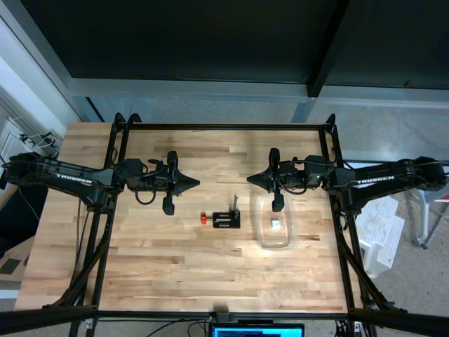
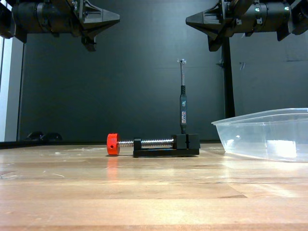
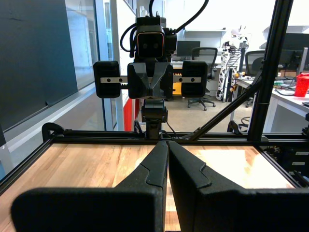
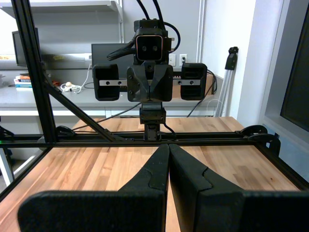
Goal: Remove the USB-C connector from taskboard and place in the container
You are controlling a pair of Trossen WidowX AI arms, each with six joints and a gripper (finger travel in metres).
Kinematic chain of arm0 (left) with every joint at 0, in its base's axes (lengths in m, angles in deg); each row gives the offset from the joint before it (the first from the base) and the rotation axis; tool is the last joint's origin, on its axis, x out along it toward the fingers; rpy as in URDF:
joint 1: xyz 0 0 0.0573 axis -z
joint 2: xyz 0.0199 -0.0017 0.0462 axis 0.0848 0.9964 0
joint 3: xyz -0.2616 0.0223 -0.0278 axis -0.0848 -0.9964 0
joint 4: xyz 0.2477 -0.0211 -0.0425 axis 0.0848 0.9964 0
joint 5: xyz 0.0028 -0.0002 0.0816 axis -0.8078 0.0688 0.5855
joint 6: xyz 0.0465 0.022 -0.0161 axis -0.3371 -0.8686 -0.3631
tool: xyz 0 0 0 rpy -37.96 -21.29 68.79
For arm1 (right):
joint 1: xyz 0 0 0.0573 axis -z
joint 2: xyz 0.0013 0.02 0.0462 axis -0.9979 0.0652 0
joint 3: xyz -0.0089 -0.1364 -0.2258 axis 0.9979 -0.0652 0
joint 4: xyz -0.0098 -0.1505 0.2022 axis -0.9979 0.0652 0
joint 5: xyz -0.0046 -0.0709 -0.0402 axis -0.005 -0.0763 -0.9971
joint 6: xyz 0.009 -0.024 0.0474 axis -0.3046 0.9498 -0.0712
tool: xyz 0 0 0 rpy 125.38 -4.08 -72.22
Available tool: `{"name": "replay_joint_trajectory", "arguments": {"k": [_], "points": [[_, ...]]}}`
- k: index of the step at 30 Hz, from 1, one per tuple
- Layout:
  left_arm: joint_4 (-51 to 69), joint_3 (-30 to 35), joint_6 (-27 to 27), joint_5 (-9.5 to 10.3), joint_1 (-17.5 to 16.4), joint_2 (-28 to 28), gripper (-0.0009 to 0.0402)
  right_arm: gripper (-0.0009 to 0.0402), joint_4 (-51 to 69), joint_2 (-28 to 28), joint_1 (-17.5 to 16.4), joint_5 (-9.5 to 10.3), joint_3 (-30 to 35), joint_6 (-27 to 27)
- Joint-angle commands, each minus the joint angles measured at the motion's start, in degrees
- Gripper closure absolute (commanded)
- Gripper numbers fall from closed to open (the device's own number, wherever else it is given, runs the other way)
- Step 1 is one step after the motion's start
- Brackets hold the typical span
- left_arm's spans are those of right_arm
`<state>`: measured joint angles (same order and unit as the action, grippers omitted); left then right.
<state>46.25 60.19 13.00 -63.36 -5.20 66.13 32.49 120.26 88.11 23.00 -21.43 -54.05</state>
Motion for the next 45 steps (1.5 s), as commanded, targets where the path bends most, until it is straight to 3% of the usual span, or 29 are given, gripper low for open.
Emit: {"name": "replay_joint_trajectory", "arguments": {"k": [1,16,27,31,35,38,45], "points": [[0.02,0.0,0.0,0.0,-0.02,0.02,0.0393,0.0393,-0.24,0.02,0.0,-0.44,0.13,-0.02],[0.02,0.0,0.0,0.0,-0.02,0.02,0.0393,0.0393,1.66,0.02,-0.02,-0.22,0.94,-2.25],[0.0,0.0,0.0,0.0,-0.04,0.02,0.0393,0.0393,32.81,0.15,-3.39,-0.55,13.31,-0.76],[0.0,0.0,0.0,0.0,-0.04,0.02,0.0393,0.0393,43.17,0.15,-4.44,-3.41,16.74,-0.81],[0.02,0.0,0.0,0.0,-0.02,0.02,0.0393,0.0393,50.45,1.07,-5.14,-4.13,19.41,-0.96],[0.02,0.0,0.0,0.0,-0.02,0.02,0.0393,0.0393,55.28,3.15,-6.1,-5.31,21.7,-0.81],[0.0,0.0,0.0,0.0,-0.02,0.02,0.0393,0.0393,63.67,9.66,-8.15,-5.29,27.89,-0.55]]}}
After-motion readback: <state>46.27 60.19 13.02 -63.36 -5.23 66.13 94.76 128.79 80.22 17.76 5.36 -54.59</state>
